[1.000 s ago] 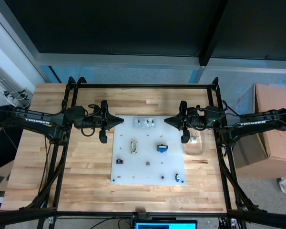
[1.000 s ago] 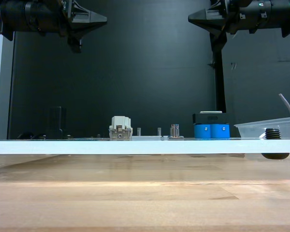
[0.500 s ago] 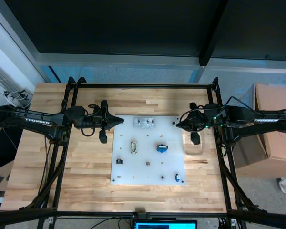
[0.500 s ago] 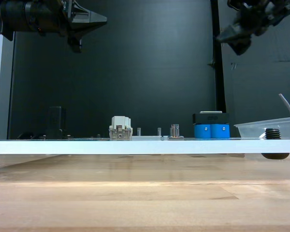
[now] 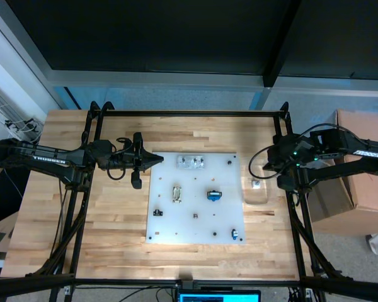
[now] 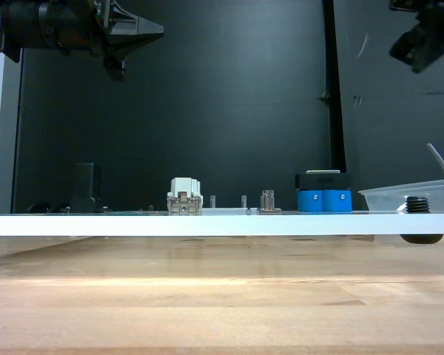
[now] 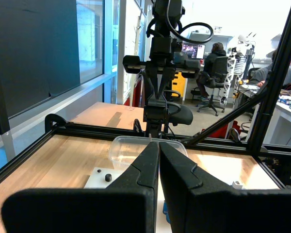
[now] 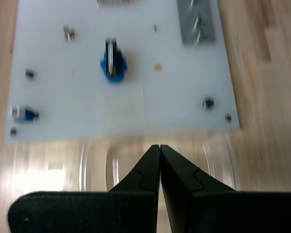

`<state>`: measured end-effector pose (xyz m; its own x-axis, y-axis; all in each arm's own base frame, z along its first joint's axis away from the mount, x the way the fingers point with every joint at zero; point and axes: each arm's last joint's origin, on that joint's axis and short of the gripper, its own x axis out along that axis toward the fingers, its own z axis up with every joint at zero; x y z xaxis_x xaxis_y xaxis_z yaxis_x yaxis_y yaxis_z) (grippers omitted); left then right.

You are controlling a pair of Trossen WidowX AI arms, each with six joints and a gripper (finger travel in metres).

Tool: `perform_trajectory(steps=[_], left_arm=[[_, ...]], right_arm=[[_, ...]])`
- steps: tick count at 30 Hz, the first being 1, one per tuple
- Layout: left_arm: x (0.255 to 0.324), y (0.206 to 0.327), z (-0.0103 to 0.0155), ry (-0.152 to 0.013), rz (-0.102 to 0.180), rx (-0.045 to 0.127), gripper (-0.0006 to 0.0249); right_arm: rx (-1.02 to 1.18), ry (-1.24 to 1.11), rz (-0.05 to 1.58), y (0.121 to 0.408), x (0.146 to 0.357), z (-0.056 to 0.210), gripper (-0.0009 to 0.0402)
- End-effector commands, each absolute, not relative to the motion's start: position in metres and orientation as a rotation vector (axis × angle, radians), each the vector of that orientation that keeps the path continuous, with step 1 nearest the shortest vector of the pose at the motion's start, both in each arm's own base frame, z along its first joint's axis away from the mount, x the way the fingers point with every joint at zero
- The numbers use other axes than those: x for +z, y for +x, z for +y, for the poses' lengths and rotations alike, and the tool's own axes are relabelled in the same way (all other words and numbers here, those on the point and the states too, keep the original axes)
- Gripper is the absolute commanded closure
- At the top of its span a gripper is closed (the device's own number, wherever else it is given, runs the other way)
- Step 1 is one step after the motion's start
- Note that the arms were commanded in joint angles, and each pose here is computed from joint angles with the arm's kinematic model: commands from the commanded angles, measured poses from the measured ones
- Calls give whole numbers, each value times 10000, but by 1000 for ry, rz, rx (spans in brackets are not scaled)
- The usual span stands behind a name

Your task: Pick the RJ45 connector and install on the taskboard

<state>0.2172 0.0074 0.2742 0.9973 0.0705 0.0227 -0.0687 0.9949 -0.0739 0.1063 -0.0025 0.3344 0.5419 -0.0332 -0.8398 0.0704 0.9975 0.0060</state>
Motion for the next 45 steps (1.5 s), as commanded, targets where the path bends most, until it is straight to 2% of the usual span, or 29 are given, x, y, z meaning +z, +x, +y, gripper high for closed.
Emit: perform_trajectory(steps=[1, 15, 19, 26, 31, 45], left_arm=[[2743, 2172, 75, -73, -26, 70, 243], [2743, 2172, 75, -73, -26, 70, 243], [2743, 2172, 75, -73, -26, 70, 243], [2743, 2172, 75, -73, -26, 70, 243], [2743, 2172, 75, -73, -26, 70, 243], [2743, 2172, 75, -73, -26, 70, 243]], right_arm=[[-62, 35, 1066, 975, 3364, -24, 393], [-79, 55, 1213, 879, 3263, -22, 385], [-81, 56, 1259, 888, 3197, -22, 352], [-76, 46, 1323, 1009, 3021, -24, 253], [-76, 46, 1318, 1125, 2864, -26, 205], [-69, 35, 1374, 1462, 2432, -32, 187]])
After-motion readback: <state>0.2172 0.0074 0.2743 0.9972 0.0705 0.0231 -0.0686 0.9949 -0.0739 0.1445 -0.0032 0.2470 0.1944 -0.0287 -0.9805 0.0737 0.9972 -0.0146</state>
